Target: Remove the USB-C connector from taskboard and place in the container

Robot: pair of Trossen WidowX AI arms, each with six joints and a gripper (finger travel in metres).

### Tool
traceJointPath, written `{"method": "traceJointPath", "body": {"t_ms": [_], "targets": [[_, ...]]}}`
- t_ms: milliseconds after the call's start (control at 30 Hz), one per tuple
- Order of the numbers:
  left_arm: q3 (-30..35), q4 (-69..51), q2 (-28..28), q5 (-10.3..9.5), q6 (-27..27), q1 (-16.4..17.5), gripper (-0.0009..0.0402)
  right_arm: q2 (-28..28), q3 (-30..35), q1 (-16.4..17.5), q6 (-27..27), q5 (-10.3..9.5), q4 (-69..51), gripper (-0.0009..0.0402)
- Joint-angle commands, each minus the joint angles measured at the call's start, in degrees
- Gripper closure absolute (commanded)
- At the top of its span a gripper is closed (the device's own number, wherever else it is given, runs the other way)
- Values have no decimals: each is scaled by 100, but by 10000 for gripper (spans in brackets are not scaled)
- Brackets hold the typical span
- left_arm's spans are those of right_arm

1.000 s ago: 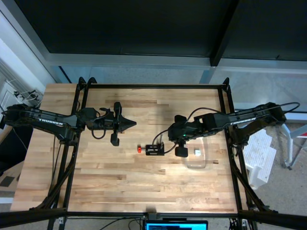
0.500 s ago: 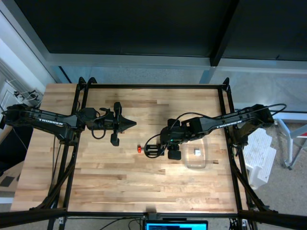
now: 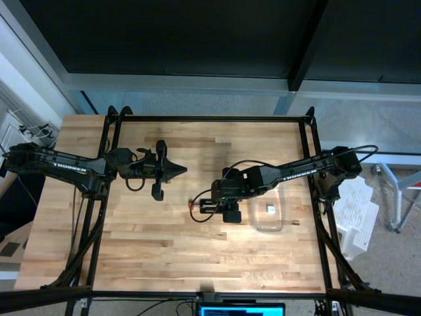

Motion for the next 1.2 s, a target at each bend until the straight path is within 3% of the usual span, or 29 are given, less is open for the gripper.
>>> {"method": "traceJointPath", "body": {"t_ms": [33, 600, 1200], "targets": [[2, 0, 2, 0, 2, 0, 393, 85, -2, 7, 15, 2, 20, 233], [2, 0, 4, 2, 2, 0, 393, 243, -26, 13, 48, 157, 24, 238], [2, 0, 4, 0, 2, 0, 393, 240, -26, 35, 70, 98, 42, 346]]}}
